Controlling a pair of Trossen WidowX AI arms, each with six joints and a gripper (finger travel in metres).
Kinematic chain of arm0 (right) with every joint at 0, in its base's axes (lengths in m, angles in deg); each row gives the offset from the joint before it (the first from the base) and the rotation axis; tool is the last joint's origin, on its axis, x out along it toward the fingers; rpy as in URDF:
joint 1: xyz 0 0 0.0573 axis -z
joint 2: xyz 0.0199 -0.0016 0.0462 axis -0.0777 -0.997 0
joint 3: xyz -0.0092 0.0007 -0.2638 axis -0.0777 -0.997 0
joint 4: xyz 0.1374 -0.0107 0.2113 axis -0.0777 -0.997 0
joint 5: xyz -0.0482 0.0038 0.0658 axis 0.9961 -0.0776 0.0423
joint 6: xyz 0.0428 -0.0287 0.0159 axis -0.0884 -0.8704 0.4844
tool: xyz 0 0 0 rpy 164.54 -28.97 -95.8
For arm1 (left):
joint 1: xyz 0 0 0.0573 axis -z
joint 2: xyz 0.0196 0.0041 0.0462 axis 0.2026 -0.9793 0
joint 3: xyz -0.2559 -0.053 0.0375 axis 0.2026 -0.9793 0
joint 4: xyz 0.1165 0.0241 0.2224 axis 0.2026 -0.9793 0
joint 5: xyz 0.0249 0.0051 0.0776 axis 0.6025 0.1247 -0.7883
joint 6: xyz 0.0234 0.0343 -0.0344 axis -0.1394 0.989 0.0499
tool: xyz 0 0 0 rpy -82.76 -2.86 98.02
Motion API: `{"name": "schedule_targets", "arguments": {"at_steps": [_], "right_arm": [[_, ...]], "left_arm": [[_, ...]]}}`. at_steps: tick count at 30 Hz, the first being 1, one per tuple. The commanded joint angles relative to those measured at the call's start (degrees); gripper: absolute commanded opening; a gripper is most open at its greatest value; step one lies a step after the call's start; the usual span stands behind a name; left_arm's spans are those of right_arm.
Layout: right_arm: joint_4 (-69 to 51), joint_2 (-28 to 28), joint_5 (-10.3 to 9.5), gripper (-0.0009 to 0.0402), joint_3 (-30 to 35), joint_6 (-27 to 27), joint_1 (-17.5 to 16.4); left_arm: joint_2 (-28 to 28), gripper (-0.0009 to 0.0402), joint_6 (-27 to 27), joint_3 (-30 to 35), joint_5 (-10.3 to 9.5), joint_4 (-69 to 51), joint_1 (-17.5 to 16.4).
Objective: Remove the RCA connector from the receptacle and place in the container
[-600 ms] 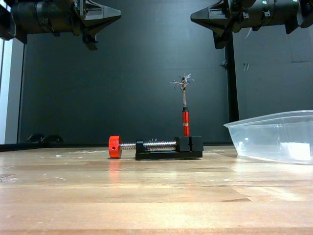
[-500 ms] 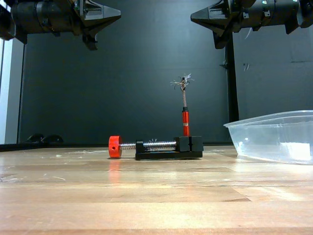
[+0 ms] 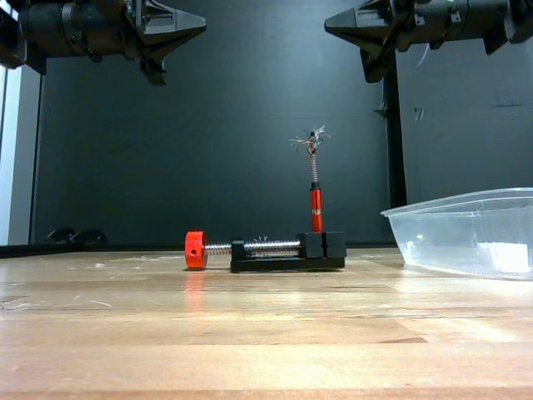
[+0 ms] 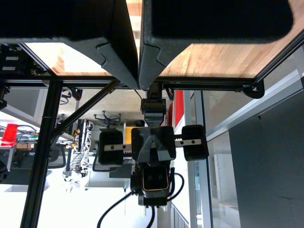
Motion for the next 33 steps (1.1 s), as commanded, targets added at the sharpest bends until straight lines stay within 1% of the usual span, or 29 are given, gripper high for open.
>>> {"name": "schedule_targets", "arguments": {"at_steps": [1,7,11,12,14,17,20,22,29,31,33], "right_arm": [[-7.9,0.0,-0.24,0.0,3.3,0.3,-0.6],[-26.5,-1.1,-0.24,0.0,11.1,0.2,-1.4],[-38.5,-4.1,-0.09,0.0,16.8,0.3,-2.9],[-41.2,-5.0,0.44,0.0,18.2,0.3,-3.2],[-46.2,-7.0,2.51,0.0,20.8,0.2,-4.2],[-52.8,-10.2,4.52,0.0,24.2,0.2,-5.6],[-57.9,-13.5,4.96,0.0,27.3,0.3,-6.5],[-60.7,-15.8,5.88,0.0,29.2,0.3,-7.1],[-66.7,-23.6,6.14,0.0,35.0,0.5,-7.9],[-67.5,-25.3,7.85,0.0,36.3,0.5,-8.0],[-67.8,-27.0,8.39,0.0002,37.2,0.5,-8.0]], "left_arm": [[0.0,0.0,0.0,0.0,0.0,0.0,0.0],[0.0,0.0,0.0,0.0,0.0,0.0,0.0],[0.0,0.0,0.0,0.0,0.0,0.0,0.0],[0.0,0.0,0.0,0.0,0.0,0.0,0.0],[0.0,0.0,0.0,0.0,0.0,0.0,0.0],[0.0,0.0,0.0,0.0,0.0,0.0,0.0],[0.0,0.0,0.0,0.0,0.0,0.0,0.0],[0.0,0.0,0.0,0.0,0.0,0.0,0.0],[0.0,0.0,0.0,0.0,0.0,0.0,0.0],[0.0,0.0,0.0,0.0,0.0,0.0,0.0],[0.0,0.0,0.0,0.0,0.0,0.0,0.0]]}}
